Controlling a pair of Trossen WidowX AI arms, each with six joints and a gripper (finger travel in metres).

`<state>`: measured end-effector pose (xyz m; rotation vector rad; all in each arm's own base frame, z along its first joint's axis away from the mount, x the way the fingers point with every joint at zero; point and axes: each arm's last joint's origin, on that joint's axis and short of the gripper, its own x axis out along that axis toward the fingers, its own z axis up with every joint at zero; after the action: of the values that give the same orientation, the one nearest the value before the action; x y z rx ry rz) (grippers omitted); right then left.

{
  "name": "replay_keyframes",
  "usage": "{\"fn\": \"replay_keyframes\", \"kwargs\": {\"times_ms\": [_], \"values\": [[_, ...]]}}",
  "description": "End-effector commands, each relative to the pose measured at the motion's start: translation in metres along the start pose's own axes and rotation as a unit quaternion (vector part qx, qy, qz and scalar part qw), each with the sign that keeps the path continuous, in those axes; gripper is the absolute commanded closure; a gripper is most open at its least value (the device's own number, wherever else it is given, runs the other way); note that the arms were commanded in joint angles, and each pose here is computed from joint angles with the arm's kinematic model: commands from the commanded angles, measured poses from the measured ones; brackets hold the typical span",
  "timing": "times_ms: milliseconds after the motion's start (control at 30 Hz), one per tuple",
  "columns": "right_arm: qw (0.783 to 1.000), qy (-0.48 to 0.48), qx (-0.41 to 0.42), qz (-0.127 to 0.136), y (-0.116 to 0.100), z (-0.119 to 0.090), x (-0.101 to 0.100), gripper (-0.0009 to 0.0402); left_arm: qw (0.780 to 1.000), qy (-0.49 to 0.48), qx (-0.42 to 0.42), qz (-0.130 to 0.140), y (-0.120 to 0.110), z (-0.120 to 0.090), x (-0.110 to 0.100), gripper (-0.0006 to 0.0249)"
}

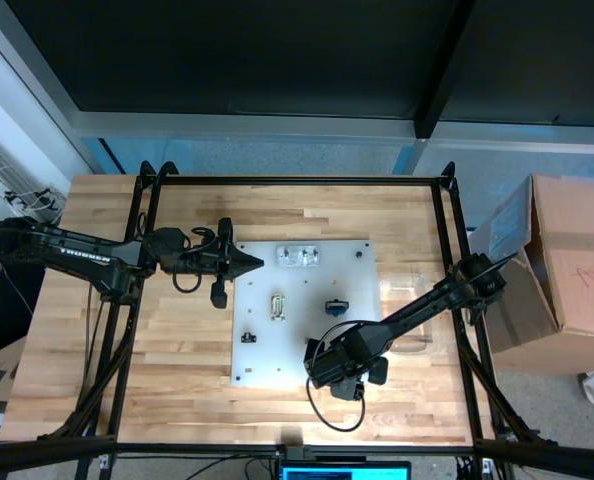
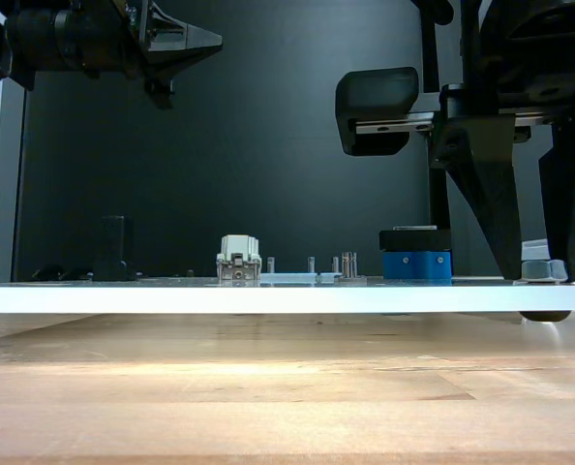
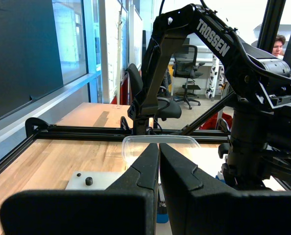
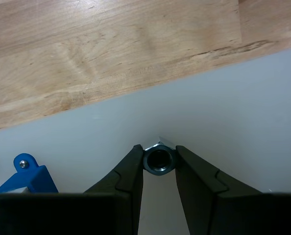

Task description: Unfasten the M12 nut and place it in the container

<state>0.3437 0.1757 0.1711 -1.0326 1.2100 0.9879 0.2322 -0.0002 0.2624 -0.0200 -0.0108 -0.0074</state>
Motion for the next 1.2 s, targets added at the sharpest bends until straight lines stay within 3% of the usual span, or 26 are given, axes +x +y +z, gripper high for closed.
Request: {"fn": "replay_keyframes", "kwargs": {"times_ms": [33, 200, 333, 433, 600, 667, 733, 900, 967, 1033, 1200], "values": [[1.0, 0.002, 0.001, 0.003, 0.001, 0.0, 0.0, 0.0277, 1.0, 0.0, 0.0, 0.0, 0.0, 0.0, 0.0, 0.0243], [1.0, 0.001, 0.001, 0.001, 0.001, 0.0, -0.001, 0.0212, 1.0, 0.0, 0.0, 0.0, 0.0, 0.0, 0.0, 0.0243], [1.0, 0.001, 0.006, 0.001, 0.002, -0.001, -0.007, 0.0185, 1.0, 0.0, 0.0, 0.0, 0.0, 0.0, 0.0, 0.0243], [0.999, 0.005, 0.045, 0.004, 0.003, -0.003, -0.017, 0.0187, 1.0, 0.0, 0.0, 0.0, 0.0, 0.0, 0.0, 0.0243], [0.981, -0.003, 0.194, -0.002, 0.005, -0.005, -0.038, 0.022, 1.0, 0.0, 0.0, 0.0, 0.0, 0.0, 0.0, 0.0243], [0.963, -0.007, 0.268, -0.004, 0.006, -0.005, -0.045, 0.0241, 1.0, 0.0, 0.0, 0.0, 0.0, 0.0, 0.0, 0.0243], [0.932, -0.01, 0.363, -0.004, 0.006, -0.005, -0.05, 0.0267, 1.0, -0.001, 0.0, 0.0, 0.0, 0.0, 0.0, 0.0243], [0.821, -0.012, 0.571, 0.008, 0.007, -0.006, -0.052, 0.0363, 1.0, -0.001, 0.0, 0.0, 0.0, 0.0, 0.0, 0.0243], [0.805, -0.016, 0.592, 0.037, 0.009, -0.004, -0.052, 0.04, 1.0, 0.0, 0.0, 0.0, 0.0, 0.0, 0.0, 0.0243], [0.794, -0.019, 0.604, 0.063, 0.012, -0.002, -0.05, 0.0383, 1.0, 0.0, 0.0, 0.0, 0.0, 0.0, 0.0, 0.0243], [0.777, -0.031, 0.625, 0.067, 0.013, 0.005, -0.041, 0.0396, 1.0, 0.0, 0.0, 0.0, 0.0, 0.0, 0.0, 0.0243]]}}
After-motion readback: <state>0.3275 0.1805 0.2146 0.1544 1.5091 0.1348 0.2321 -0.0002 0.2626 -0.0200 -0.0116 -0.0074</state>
